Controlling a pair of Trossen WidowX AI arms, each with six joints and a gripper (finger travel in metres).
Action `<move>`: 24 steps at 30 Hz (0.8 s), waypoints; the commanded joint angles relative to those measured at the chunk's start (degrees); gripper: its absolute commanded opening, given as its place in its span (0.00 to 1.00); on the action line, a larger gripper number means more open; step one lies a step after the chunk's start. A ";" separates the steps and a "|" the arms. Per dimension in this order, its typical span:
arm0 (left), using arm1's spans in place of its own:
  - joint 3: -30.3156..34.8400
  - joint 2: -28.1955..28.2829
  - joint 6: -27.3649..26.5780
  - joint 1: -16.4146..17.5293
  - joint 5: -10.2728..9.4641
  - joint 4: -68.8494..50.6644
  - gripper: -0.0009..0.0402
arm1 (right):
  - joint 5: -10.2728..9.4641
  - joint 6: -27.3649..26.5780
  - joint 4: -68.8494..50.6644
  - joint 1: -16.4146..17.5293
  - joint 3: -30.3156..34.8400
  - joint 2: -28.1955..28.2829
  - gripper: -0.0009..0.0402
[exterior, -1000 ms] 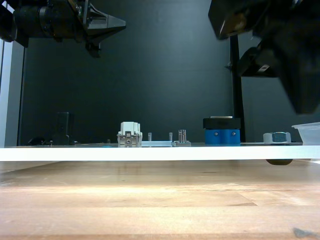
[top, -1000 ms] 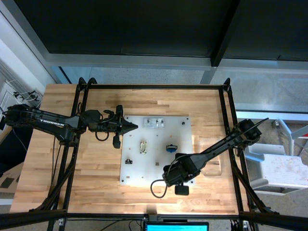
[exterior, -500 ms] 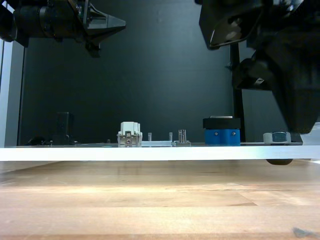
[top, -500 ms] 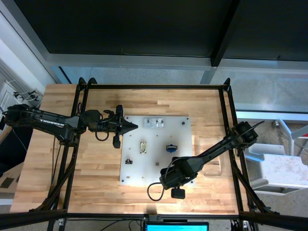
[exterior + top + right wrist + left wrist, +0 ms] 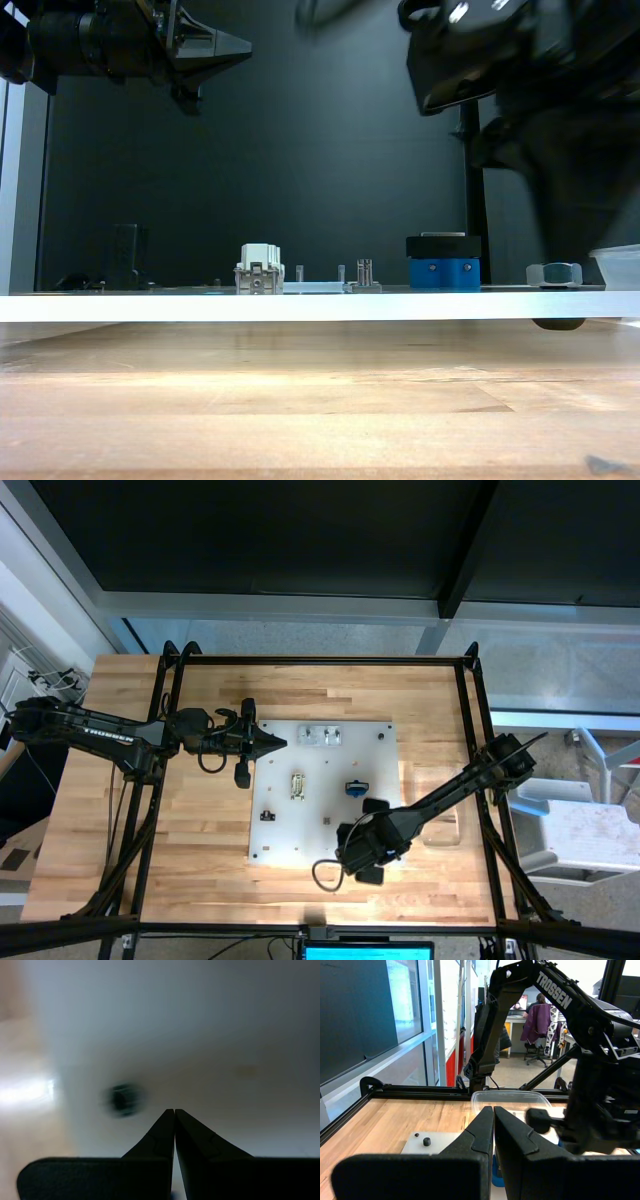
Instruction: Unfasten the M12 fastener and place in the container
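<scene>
Low view is showing the silver nut (image 5: 555,273) sitting low at the near right edge of the white board (image 5: 300,306), just short of the clear tray (image 5: 618,265). No ribs are showing under it, so it is probably sitting run down on its stud. I cannot tell for sure, because the right arm (image 5: 450,792) is covering that spot from above.

The right gripper (image 5: 174,1111) is hanging over that same near right part of the board and pointing down at it. Its fingers (image 5: 145,1145) are pressing tip to tip and gripping nothing. Judging by that, it is lining up over the nut rather than turning it, and the fingers would need to part before taking hold.

The clear tray is lying on the table (image 5: 220,880) just off the board's right edge, near enough for a short carry. What is showing of it is holding nothing.

The left gripper (image 5: 493,1110) is waiting above the board's far left corner, out of the way, its fingers likewise closed on nothing.
</scene>
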 commanded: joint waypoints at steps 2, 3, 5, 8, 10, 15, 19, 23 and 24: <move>0.00 0.00 0.02 0.00 0.02 0.00 0.02 | 0.46 0.59 -1.29 -0.02 0.26 -0.98 0.02; 0.00 0.00 0.02 0.02 0.02 0.00 0.02 | 0.00 0.59 -1.22 -0.02 0.26 -1.18 0.02; 0.00 0.00 0.02 0.00 0.02 0.02 0.02 | -1.86 0.50 -1.07 -0.02 0.26 -1.53 0.02; 0.00 0.00 0.02 0.00 0.02 0.00 0.02 | -6.60 0.31 -0.15 -0.04 0.26 -2.08 0.02; 0.00 0.00 0.02 0.00 0.02 0.00 0.02 | -10.14 0.28 1.11 0.00 0.26 -2.25 0.02; 0.00 0.00 0.02 0.02 0.02 0.00 0.02 | -13.55 0.28 5.35 0.02 0.26 -2.36 0.02; 0.00 0.00 0.02 0.00 0.02 0.00 0.02 | -12.79 0.09 5.92 0.07 0.24 -1.75 0.02; 0.00 0.00 0.02 0.00 0.02 0.00 0.02 | -11.45 -0.11 6.12 0.28 0.22 -0.68 0.02; 0.00 0.00 0.02 0.02 0.02 0.00 0.02 | -11.52 -0.22 6.34 0.31 0.11 -0.44 0.02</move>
